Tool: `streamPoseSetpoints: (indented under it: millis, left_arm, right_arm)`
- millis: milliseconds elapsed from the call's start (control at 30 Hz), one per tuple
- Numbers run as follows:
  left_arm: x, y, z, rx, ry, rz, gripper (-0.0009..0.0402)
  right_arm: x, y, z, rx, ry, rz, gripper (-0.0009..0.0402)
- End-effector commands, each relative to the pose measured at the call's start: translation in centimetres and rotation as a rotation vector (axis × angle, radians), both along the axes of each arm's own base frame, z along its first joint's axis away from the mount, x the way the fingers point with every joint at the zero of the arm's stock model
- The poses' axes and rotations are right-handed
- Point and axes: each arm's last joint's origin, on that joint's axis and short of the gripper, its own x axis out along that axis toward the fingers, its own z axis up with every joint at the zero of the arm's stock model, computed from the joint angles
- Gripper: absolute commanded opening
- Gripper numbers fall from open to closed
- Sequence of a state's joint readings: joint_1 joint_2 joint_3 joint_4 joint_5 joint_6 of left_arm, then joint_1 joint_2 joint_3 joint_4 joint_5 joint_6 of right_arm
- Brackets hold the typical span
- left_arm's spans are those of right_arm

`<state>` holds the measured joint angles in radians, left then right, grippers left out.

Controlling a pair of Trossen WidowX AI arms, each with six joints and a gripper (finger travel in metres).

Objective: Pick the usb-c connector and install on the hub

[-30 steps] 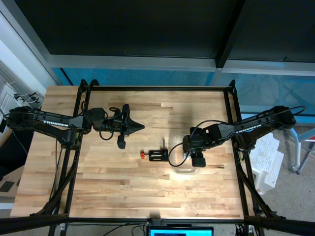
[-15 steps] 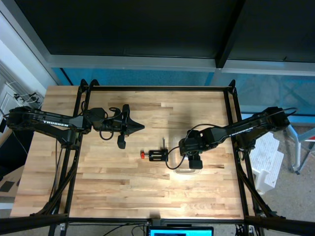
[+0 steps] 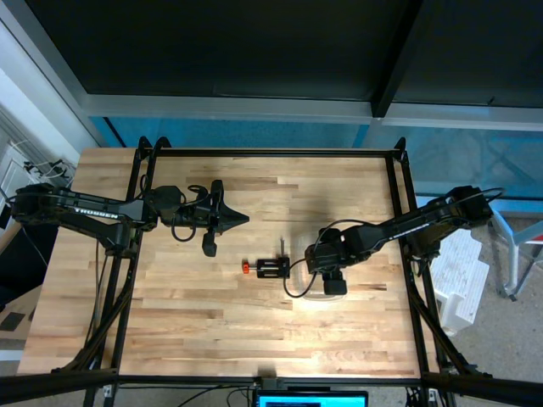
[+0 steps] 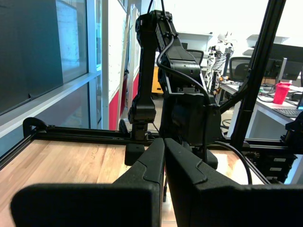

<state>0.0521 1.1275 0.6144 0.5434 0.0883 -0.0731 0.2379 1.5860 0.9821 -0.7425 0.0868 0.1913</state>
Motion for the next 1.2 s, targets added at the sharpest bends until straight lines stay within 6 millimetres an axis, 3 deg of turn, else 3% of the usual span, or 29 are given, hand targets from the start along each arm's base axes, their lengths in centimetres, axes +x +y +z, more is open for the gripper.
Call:
streamPoseSetpoints:
  millis: [33,1200]
  left_arm:
    - [0.00,0.01,0.00,0.000,0.000,0.000,0.0000]
    - [0.00,0.00,0.00,0.000,0.000,0.000,0.0000]
  right_arm:
    - [0.05,0.02,-0.34,-0.004,0.011,0.006,0.0172]
    - [-0.02,-0.07,-0.46,-0.002,0.006,0.003,0.0035]
